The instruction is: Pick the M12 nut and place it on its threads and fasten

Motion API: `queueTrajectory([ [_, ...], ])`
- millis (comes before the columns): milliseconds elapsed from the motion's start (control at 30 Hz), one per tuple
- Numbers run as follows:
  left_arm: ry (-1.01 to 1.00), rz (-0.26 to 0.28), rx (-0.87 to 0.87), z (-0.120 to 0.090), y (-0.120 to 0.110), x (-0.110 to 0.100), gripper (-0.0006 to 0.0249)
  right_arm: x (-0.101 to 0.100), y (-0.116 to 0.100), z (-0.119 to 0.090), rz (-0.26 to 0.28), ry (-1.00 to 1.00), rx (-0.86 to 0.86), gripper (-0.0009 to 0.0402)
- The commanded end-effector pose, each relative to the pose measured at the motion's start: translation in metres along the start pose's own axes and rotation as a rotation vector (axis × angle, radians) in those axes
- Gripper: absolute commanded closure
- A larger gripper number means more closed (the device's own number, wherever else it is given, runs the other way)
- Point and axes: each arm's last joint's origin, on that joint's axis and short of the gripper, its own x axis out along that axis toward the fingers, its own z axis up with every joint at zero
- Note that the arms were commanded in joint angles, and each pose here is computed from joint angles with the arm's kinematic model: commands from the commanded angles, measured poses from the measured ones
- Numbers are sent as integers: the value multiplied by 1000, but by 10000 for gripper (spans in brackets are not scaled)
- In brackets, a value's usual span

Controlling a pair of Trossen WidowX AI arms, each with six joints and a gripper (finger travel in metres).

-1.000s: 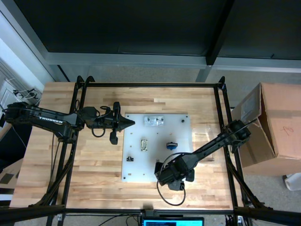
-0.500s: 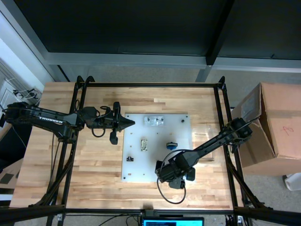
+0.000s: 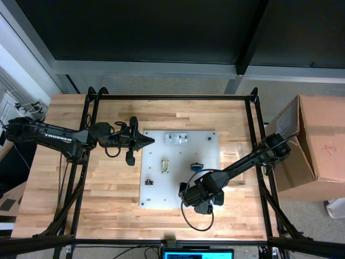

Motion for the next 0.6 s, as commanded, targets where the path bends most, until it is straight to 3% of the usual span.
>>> queueTrajectory([
  [33, 0, 0, 0, 0, 0, 0, 243, 3, 1, -1, 10, 7, 1, 393],
  [600, 0, 0, 0, 0, 0, 0, 243, -6, 0, 2, -7, -5, 5, 393],
])
